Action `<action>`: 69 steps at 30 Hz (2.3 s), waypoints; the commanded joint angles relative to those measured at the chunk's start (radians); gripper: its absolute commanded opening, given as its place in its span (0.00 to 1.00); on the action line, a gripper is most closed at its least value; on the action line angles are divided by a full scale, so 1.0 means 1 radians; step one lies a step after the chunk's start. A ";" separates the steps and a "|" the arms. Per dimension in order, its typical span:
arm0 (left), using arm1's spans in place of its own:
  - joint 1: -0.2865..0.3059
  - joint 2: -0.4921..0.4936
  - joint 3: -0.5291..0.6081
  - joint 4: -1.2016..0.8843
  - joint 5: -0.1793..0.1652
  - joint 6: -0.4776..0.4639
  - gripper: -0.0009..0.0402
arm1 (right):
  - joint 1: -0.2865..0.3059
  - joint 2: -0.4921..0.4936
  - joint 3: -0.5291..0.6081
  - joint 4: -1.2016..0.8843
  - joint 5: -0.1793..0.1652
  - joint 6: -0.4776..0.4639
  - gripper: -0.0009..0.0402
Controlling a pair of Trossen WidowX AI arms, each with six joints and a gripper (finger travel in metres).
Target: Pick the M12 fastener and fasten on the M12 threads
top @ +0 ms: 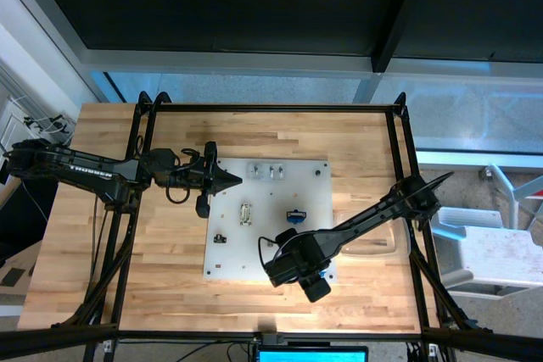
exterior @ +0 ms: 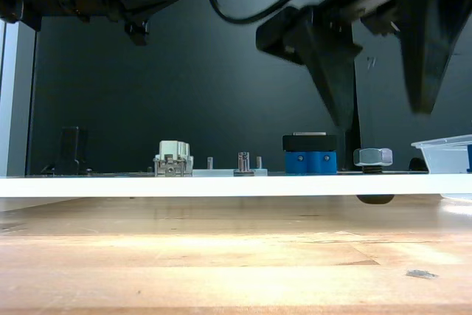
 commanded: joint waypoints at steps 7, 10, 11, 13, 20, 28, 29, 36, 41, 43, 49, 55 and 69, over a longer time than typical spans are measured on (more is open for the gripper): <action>0.000 0.000 0.000 0.000 0.001 0.000 0.02 | 0.000 -0.076 0.003 -0.002 0.004 -0.183 0.56; 0.000 0.000 0.000 0.000 0.000 0.000 0.02 | -0.001 -0.090 0.003 -0.003 0.004 -0.364 0.56; 0.000 0.000 0.000 0.000 0.000 0.000 0.02 | -0.001 -0.091 0.003 -0.005 0.007 -0.435 0.56; 0.000 0.000 0.000 0.000 0.000 0.000 0.02 | -0.001 -0.095 0.003 -0.020 0.014 -0.549 0.56; 0.000 0.000 0.000 0.000 0.000 0.000 0.02 | -0.001 -0.093 0.003 -0.041 0.023 -0.926 0.56; 0.000 0.000 0.000 0.000 0.000 0.000 0.02 | 0.000 -0.093 0.003 -0.044 0.024 -1.588 0.56; 0.000 0.000 0.000 0.000 0.000 0.000 0.02 | 0.000 -0.093 0.003 -0.044 0.024 -1.695 0.56; 0.000 0.000 0.000 0.000 0.000 0.000 0.02 | 0.000 -0.093 0.003 -0.046 0.055 -2.229 0.56; 0.000 0.000 0.000 0.000 0.000 0.000 0.02 | -0.001 -0.096 0.003 -0.045 0.049 -2.379 0.56; 0.000 0.000 0.000 0.000 0.000 0.000 0.02 | -0.001 -0.096 0.003 -0.044 0.049 -2.435 0.56; 0.000 0.000 0.000 0.000 0.000 0.000 0.02 | 0.000 -0.091 0.003 -0.044 0.050 -2.472 0.52; 0.000 0.000 0.000 0.000 0.000 0.000 0.02 | 0.003 -0.091 0.003 -0.044 0.048 -2.502 0.39; 0.000 0.000 0.000 0.000 0.000 0.000 0.02 | 0.020 -0.091 -0.031 -0.051 0.050 -2.504 0.04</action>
